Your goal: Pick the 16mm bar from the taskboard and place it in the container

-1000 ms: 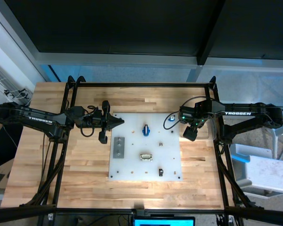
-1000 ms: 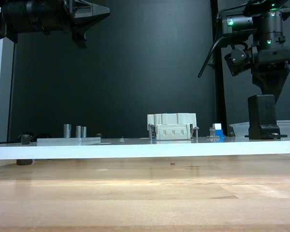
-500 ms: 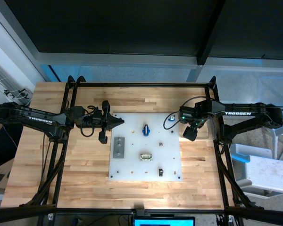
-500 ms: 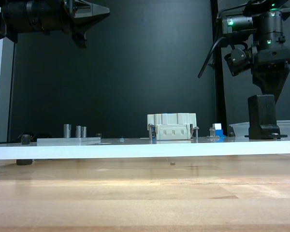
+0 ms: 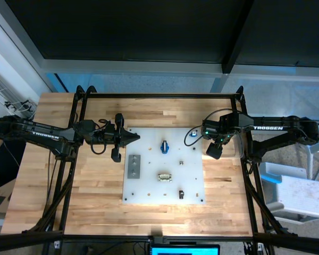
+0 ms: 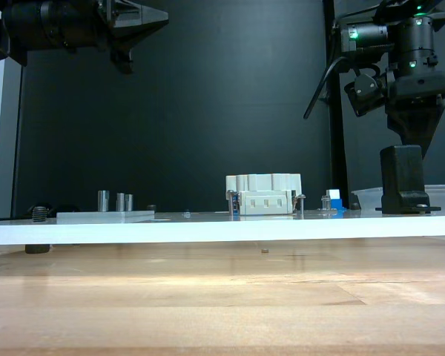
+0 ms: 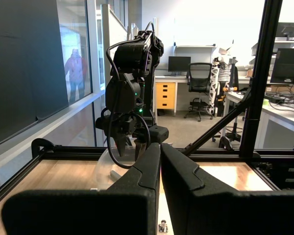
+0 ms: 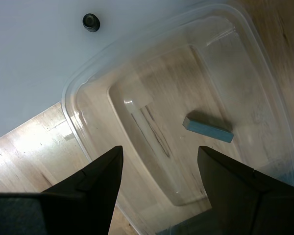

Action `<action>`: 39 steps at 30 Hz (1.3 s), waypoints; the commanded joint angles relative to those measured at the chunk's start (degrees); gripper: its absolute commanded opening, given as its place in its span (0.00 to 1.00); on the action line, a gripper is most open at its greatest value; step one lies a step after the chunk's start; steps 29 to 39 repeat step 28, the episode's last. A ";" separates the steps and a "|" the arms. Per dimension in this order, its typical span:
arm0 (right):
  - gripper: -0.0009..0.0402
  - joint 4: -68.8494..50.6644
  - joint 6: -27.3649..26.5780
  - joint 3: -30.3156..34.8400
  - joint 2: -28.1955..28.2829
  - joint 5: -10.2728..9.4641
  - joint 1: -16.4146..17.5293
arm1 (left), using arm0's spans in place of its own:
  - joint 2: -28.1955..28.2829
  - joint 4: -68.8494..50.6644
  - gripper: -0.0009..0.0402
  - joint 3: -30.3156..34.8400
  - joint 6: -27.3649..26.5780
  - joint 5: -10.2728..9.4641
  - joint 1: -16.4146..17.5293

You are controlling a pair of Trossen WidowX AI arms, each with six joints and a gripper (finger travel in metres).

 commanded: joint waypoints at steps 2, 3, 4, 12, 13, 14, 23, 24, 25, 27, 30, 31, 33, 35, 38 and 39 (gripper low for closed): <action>0.54 0.02 -0.04 0.04 0.02 0.00 0.00 | 0.02 0.00 0.02 0.02 0.00 0.02 0.00; 0.54 0.02 -0.04 0.04 0.02 0.00 0.00 | 0.02 0.00 0.02 0.02 0.00 0.02 0.00; 0.54 0.04 -0.04 0.04 0.02 0.00 0.00 | 0.02 0.00 0.02 0.02 0.00 0.02 0.02; 0.54 0.04 -0.02 0.04 0.02 -0.02 0.00 | 0.02 0.00 0.02 0.02 0.00 0.02 0.00; 0.54 0.04 -0.02 0.04 0.02 -0.02 0.00 | 0.02 0.00 0.02 0.02 0.00 0.02 0.00; 0.54 0.07 -0.02 0.04 0.02 0.00 0.00 | 0.02 0.00 0.02 0.02 0.00 0.02 0.02; 0.54 0.13 -0.02 0.04 0.02 0.00 0.00 | 0.02 0.00 0.02 0.02 0.00 0.02 0.00; 0.54 0.13 -0.02 0.04 0.02 0.00 0.00 | 0.02 0.00 0.02 0.02 0.00 0.02 0.00; 0.54 0.15 -0.02 0.04 0.02 0.00 0.00 | 0.02 0.00 0.02 0.02 0.00 0.02 0.02; 0.54 0.39 -0.04 0.04 0.02 0.02 0.00 | 0.02 0.00 0.02 0.02 0.00 0.02 0.00; 0.54 0.59 -0.04 0.04 0.02 0.02 0.00 | 0.02 0.00 0.02 0.02 0.00 0.02 0.00; 0.54 0.59 -0.04 0.04 0.02 0.02 0.00 | 0.02 0.00 0.02 0.02 0.00 0.02 0.00; 0.54 0.59 -0.04 0.04 0.02 0.02 0.00 | 0.02 0.00 0.02 0.02 0.00 0.02 0.00; 0.54 0.59 -0.04 0.04 0.02 0.02 0.00 | 0.02 0.00 0.02 0.02 0.00 0.02 0.00; 0.54 0.59 -0.04 0.04 0.02 0.02 0.00 | 0.02 0.00 0.02 0.02 0.00 0.02 0.00; 0.54 0.59 -0.04 0.04 0.02 0.02 0.00 | 0.02 0.00 0.02 0.02 0.00 0.02 0.00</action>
